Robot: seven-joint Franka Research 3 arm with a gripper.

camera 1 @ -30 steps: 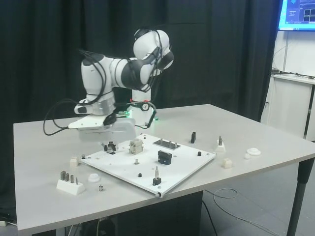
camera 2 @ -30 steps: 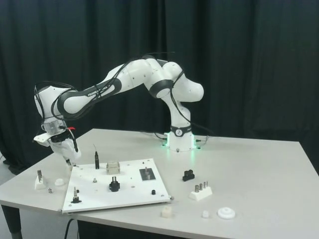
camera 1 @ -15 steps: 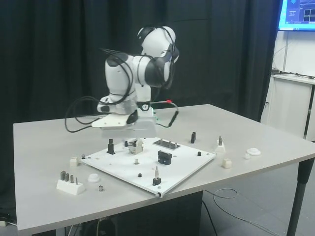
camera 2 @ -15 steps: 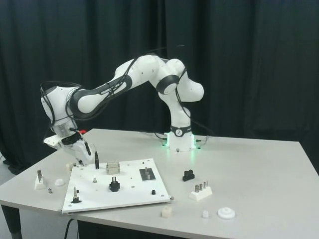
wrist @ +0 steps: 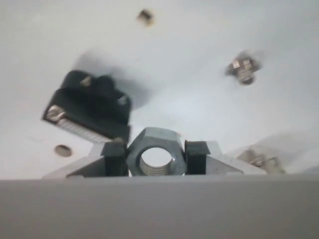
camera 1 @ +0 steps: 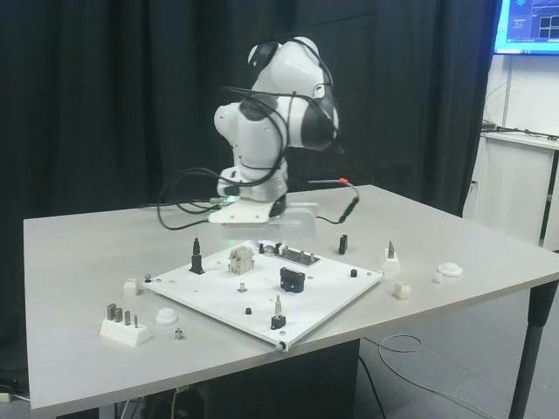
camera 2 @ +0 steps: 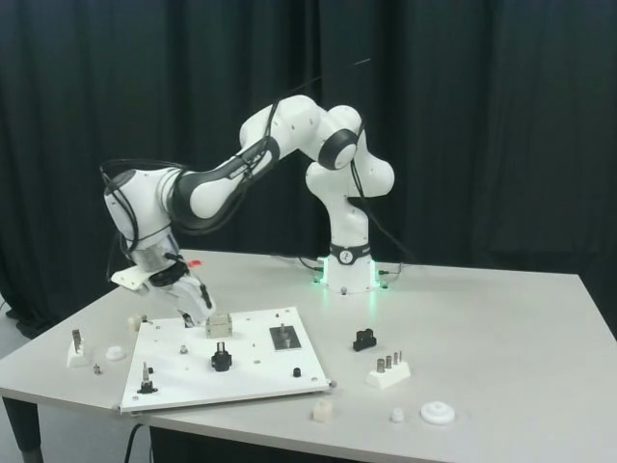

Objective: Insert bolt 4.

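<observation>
1. The gripper [wrist: 155, 158] is clamped on a grey hex nut [wrist: 149, 138]. One black finger pad [wrist: 113, 158] presses on each of two opposite flats, and the nut's threaded hole faces the wrist camera
2. What the fingers hold looks like a nut and not a bolt: no shaft shows in the wrist view
3. In the first room view the gripper [camera 1: 278, 247] hangs low over the far part of the white board [camera 1: 327, 292], close to the small blocks mounted there. From the room views I cannot tell whether the nut touches the board
4. In the second room view the gripper [camera 2: 198, 311] is at the board's [camera 2: 255, 384] far corner, just beside a pale block [camera 2: 219, 325]
5. Below the nut, the wrist view shows a black connector block [wrist: 89, 107] on the board, and a small screw head [wrist: 244, 68] well apart from it
6. A white holder with grey pins [camera 1: 122, 330] stands on the grey table [camera 1: 79, 253], off the board
</observation>
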